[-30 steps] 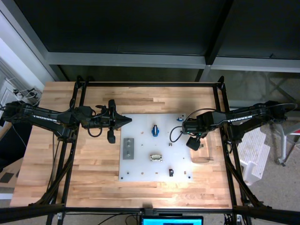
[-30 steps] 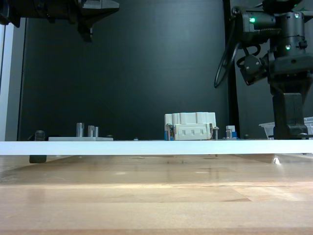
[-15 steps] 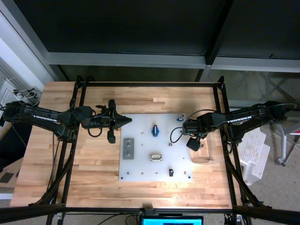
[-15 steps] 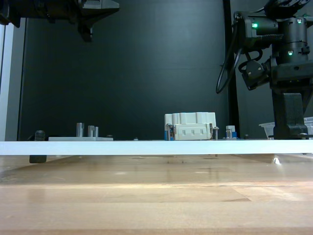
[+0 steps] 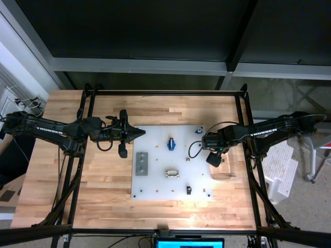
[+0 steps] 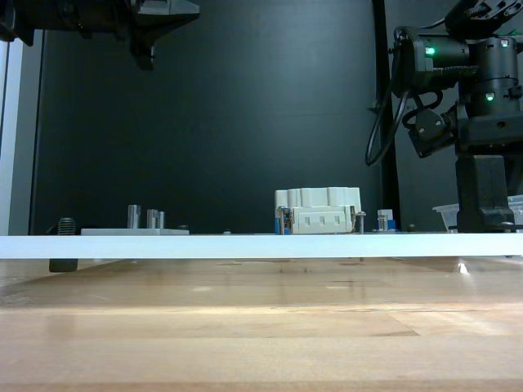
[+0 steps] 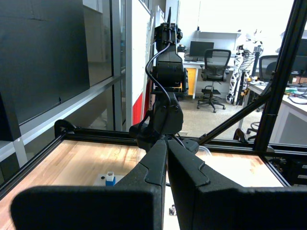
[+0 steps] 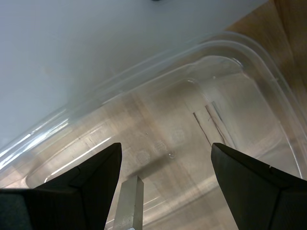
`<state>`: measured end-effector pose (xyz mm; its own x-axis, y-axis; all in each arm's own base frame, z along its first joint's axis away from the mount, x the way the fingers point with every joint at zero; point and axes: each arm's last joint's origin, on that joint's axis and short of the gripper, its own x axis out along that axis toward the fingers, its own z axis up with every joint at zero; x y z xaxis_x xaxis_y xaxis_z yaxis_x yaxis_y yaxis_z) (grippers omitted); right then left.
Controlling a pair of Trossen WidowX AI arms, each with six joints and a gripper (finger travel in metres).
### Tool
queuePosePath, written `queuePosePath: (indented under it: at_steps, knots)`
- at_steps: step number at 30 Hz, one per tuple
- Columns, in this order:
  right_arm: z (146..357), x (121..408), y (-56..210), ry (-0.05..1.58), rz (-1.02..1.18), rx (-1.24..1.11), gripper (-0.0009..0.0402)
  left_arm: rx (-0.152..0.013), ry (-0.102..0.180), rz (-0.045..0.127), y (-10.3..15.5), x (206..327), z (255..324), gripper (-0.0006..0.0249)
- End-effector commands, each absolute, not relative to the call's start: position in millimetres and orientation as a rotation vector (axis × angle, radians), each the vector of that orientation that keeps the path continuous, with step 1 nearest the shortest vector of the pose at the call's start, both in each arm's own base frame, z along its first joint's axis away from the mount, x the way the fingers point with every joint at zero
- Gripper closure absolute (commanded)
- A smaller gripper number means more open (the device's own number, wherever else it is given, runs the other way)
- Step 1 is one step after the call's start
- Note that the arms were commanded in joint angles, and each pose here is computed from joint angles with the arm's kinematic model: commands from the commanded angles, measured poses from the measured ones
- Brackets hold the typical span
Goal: Pick the 16mm bar and install on taskboard
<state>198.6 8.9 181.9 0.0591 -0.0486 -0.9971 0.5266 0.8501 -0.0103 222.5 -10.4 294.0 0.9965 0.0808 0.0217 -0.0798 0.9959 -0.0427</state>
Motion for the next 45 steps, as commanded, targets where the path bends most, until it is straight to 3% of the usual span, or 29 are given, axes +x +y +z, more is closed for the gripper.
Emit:
queuePosePath:
  at_steps: [1,45]
  knots:
    - [182.1,199.0,9.0,1.453,-0.454,0.406,0.0132,-0.041,-0.024,0.081,-10.3,222.5,294.0,0.0242]
    - [182.1,200.2,9.2,1.441,-0.449,0.408,0.0135,-0.041,-0.023,0.081,-10.3,222.5,294.0,0.0242]
